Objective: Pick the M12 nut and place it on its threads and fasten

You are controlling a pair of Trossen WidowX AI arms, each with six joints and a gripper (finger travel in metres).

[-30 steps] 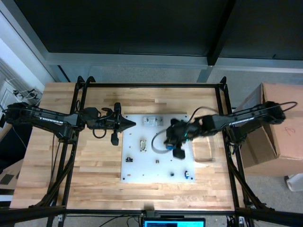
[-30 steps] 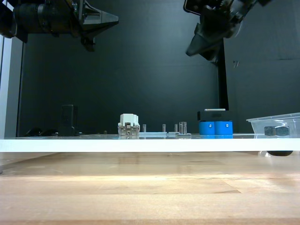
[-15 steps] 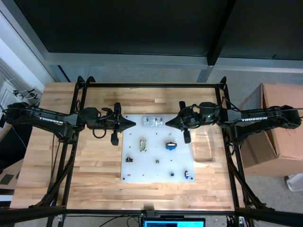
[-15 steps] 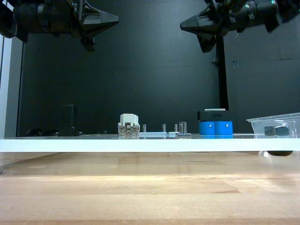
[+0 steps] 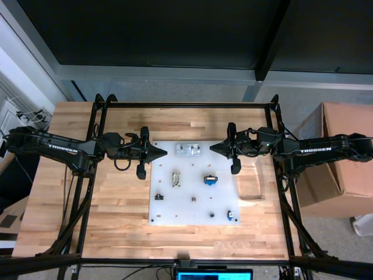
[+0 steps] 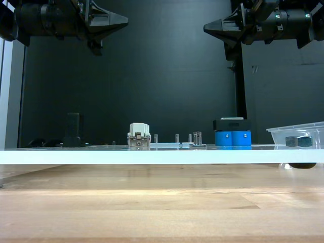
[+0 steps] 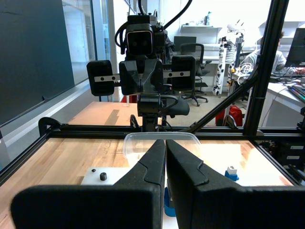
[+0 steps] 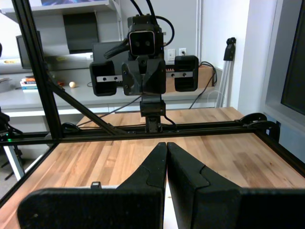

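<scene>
Both board views leave the nut's place unclear: its stud (image 5: 213,216) is a small dark spot near the board's (image 5: 175,210) near right edge, and I cannot tell whether the nut sits on it. The right pincer (image 5: 211,147) hangs high over the board's far right part, near the tray (image 5: 259,175), its fingers pressed together and holding nothing. The left pincer (image 5: 165,153) hangs over the far left edge, likewise pressed together, facing it.

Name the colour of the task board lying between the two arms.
White. The board shows best in the high view.
</scene>
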